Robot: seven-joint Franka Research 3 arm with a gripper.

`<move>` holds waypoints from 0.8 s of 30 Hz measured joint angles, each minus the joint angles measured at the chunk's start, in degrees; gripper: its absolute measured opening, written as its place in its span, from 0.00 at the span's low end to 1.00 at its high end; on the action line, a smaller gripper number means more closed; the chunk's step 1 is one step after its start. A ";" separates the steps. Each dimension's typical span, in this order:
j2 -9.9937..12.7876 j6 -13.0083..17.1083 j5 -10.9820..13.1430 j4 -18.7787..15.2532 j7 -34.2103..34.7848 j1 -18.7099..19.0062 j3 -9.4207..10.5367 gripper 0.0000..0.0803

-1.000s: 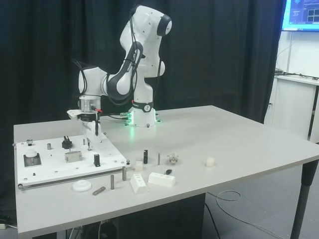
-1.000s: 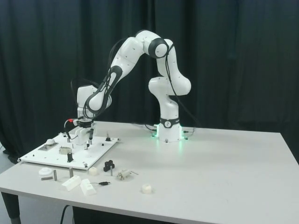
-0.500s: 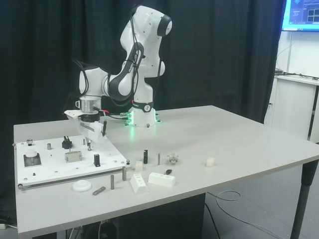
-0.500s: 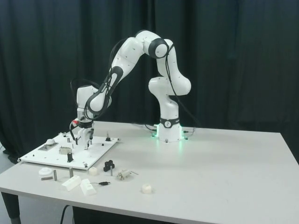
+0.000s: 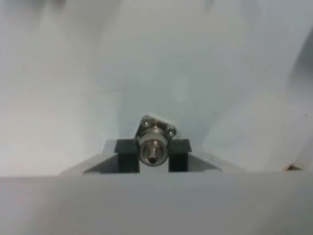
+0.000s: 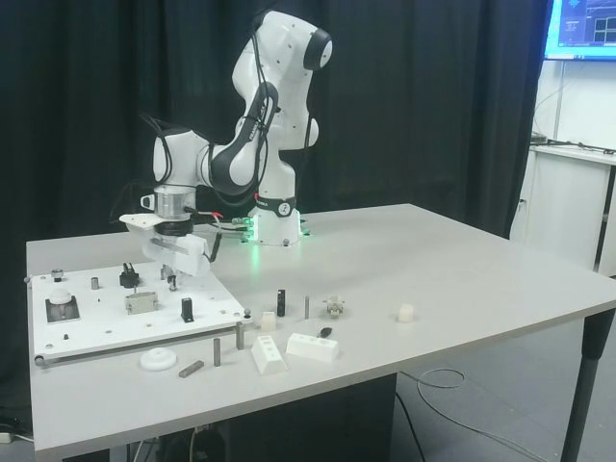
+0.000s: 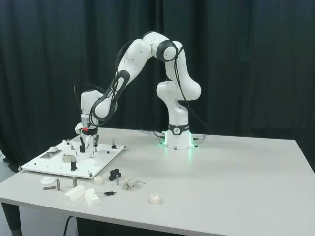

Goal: Remove BNC.

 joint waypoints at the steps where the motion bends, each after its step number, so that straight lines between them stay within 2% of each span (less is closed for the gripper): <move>1: 0.00 0.00 0.00 0.00 -0.84 0.00 0.00 0.15; 24: -0.07 -0.21 0.03 -0.01 -14.87 -0.15 -0.07 0.15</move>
